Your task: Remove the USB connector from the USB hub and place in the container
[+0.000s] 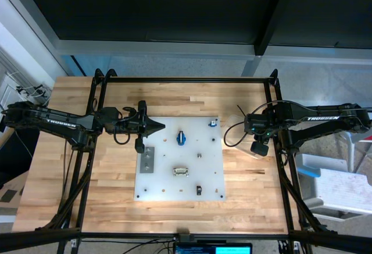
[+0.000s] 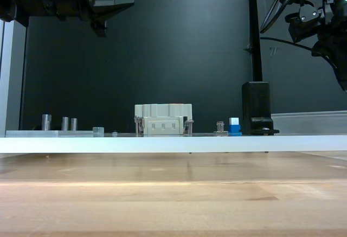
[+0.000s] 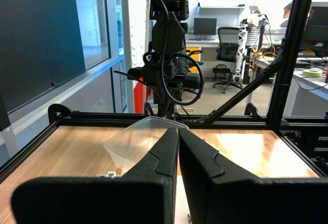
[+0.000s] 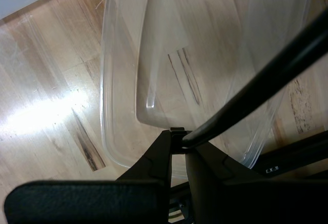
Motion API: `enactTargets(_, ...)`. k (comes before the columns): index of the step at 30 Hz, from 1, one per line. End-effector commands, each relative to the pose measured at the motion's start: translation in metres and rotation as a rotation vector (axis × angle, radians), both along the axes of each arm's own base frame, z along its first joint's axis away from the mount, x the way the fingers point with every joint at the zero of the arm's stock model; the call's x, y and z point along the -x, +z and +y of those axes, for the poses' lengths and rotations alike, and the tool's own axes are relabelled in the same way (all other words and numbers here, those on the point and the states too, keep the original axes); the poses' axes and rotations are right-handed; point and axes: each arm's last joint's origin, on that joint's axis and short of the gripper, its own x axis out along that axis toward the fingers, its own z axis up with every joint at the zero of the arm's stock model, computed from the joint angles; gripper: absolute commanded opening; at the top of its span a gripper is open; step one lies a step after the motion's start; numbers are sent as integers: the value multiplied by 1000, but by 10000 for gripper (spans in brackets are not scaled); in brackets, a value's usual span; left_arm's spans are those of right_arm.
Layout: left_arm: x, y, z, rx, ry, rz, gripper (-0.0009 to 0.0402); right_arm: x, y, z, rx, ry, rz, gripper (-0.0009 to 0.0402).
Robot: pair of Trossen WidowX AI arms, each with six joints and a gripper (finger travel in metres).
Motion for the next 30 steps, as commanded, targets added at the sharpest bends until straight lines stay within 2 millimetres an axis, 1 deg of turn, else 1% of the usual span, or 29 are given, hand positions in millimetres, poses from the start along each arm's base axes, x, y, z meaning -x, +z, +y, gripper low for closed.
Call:
enactTargets(1,0,0,0,0,0,0,1,0,0,0,-1,-3,-1,56)
enactTargets(8,0,0,0,0,0,0,1,0,0,0,-1,-9,-2,110)
enactTargets(13,0,0,0,0,0,0,1,0,0,0,-1,-9,-2,133)
enactTargets(19,0,0,0,0,0,0,1,0,0,0,-1,-9,-2,144)
enactTargets(30,0,0,0,0,0,0,1,-1,0,0,-1,-9,-7,145)
